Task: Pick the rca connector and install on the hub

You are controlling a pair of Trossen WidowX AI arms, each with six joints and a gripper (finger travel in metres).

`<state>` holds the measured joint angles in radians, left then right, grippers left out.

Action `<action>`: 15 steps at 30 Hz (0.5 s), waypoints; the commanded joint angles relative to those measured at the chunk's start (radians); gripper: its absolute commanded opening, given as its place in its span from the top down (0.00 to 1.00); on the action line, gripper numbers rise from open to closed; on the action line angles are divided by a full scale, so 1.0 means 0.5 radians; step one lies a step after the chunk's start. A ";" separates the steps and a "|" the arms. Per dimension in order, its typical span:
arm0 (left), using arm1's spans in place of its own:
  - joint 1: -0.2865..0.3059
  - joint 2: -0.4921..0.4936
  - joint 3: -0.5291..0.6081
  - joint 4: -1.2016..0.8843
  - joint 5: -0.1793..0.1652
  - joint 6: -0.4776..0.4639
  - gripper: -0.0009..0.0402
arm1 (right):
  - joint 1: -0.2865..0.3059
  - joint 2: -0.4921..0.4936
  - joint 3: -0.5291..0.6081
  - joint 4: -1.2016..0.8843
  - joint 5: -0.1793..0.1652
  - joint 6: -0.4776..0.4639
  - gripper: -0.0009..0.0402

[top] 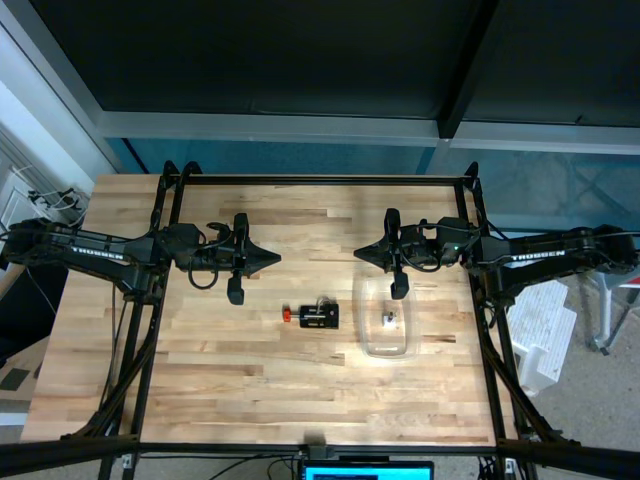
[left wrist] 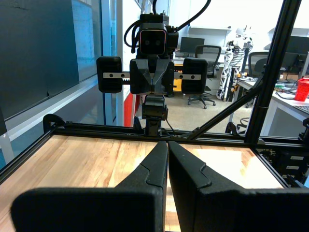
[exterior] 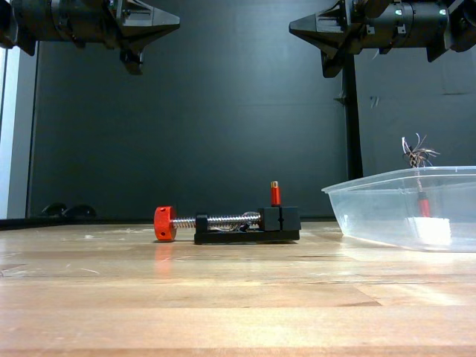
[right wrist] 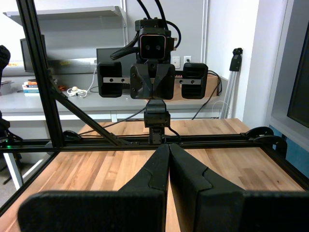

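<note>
High view: "TROSSEN" readable in white along the left arm (top: 100,252) and right arm (top: 530,257). Raised above the worktop (top: 200,360), tips facing each other and well apart: left end effector (top: 272,258) and right end effector (top: 362,253). Fingers (left wrist: 154,164) pressed together on both, gripping nothing, plainest from the wrist views. Flat on the worktop, nearer than both tips: hub (top: 318,317), long axis left to right, red knob (top: 286,314) toward the left arm. Just right of it, inside the clear tray (top: 362,340): rca connector (top: 388,320), heading too small to tell. Visible from the low view alone: threaded screw (exterior: 219,220) behind the knob, small red stub (exterior: 274,193) upright on the hub's top.
</note>
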<state>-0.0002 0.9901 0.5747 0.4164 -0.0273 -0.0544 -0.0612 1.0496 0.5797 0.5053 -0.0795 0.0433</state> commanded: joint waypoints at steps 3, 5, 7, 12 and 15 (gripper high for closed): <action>0.000 0.000 0.000 -0.001 0.000 0.001 0.98 | 0.001 0.001 0.002 0.003 0.000 0.002 0.98; 0.001 0.000 0.000 -0.001 0.000 0.001 0.98 | 0.001 0.001 0.001 0.003 0.000 0.002 0.98; 0.000 0.000 0.000 -0.001 0.000 0.001 0.98 | 0.001 0.001 0.002 0.003 0.001 0.002 0.98; 0.001 0.000 0.000 -0.001 0.000 0.001 0.98 | 0.001 -0.004 0.007 -0.014 0.002 0.060 0.98; 0.000 0.000 0.000 -0.001 0.000 0.001 0.98 | 0.006 -0.004 0.098 -0.310 0.002 0.056 0.98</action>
<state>-0.0002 0.9897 0.5743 0.4160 -0.0273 -0.0540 -0.0593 1.0473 0.6044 0.4244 -0.0792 0.0708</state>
